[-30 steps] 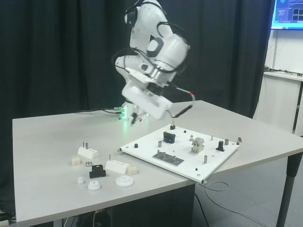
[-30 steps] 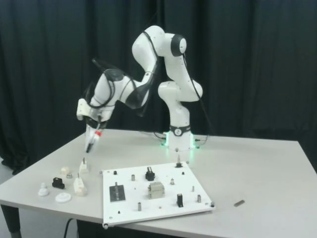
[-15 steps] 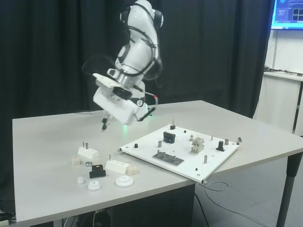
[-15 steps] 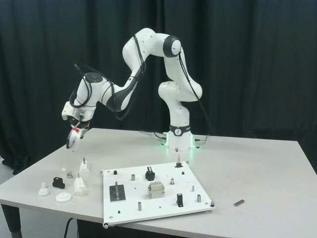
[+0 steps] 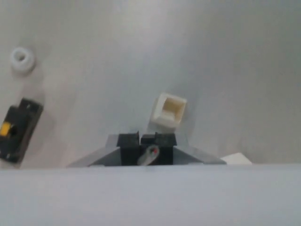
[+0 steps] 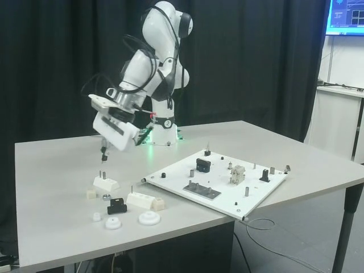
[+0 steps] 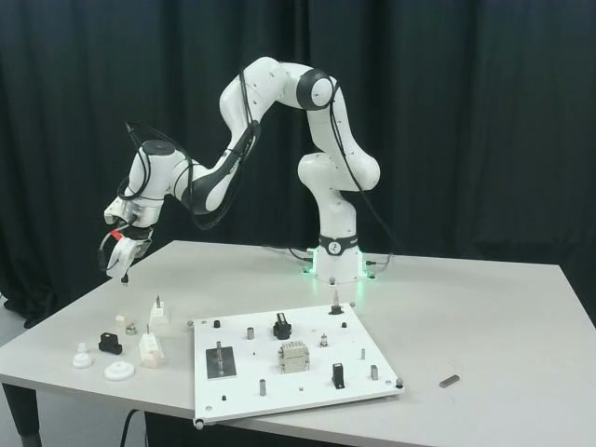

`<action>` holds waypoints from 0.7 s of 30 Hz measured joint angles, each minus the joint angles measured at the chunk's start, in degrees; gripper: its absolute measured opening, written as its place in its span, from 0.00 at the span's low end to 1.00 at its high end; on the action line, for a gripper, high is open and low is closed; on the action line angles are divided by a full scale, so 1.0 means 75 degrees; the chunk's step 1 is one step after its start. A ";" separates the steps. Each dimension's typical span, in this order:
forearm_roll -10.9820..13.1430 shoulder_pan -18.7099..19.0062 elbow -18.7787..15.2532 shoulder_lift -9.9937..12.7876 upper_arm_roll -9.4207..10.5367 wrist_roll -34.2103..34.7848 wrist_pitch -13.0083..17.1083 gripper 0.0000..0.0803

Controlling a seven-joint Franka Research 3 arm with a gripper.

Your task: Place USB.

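Note:
My gripper (image 6: 103, 153) (image 7: 122, 272) hangs over the grey table, just above and behind the loose parts beside the white board (image 6: 259, 199). In the wrist view the gripper (image 5: 146, 143) has its two black fingertips (image 5: 128, 141) close together on a small grey piece (image 5: 147, 156), apparently the USB plug. Below it lie a pale hollow cube (image 5: 168, 110), a black part (image 5: 19, 129) and a white ring (image 5: 21, 59). The room views do not show the held piece clearly.
Loose parts sit near the table's front corner: a white block with a pin (image 6: 106, 183), a black part (image 6: 116, 206), another white block (image 6: 142, 199) and a white disc (image 6: 149, 217). The board (image 7: 298, 391) carries several pegs and sockets. A small grey bar (image 7: 450, 380) lies apart.
The arm has swung away from the board's back edge, across the table towards the loose parts, and come lower. The fingers look the same.

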 joint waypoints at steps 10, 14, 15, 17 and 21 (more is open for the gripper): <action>0.0386 -0.0296 0.0001 0.0427 -0.0159 -0.0001 0.0603 0.08; 0.0449 -0.0426 0.0003 0.0626 -0.0158 -0.0014 0.0911 0.08; 0.0467 -0.0452 0.0004 0.0676 -0.0158 -0.0022 0.0988 0.08; 0.0511 -0.0498 0.0009 0.0774 -0.0158 -0.0043 0.1117 0.08; 0.0677 -0.0559 0.0024 0.0943 -0.0157 -0.0142 0.1329 0.08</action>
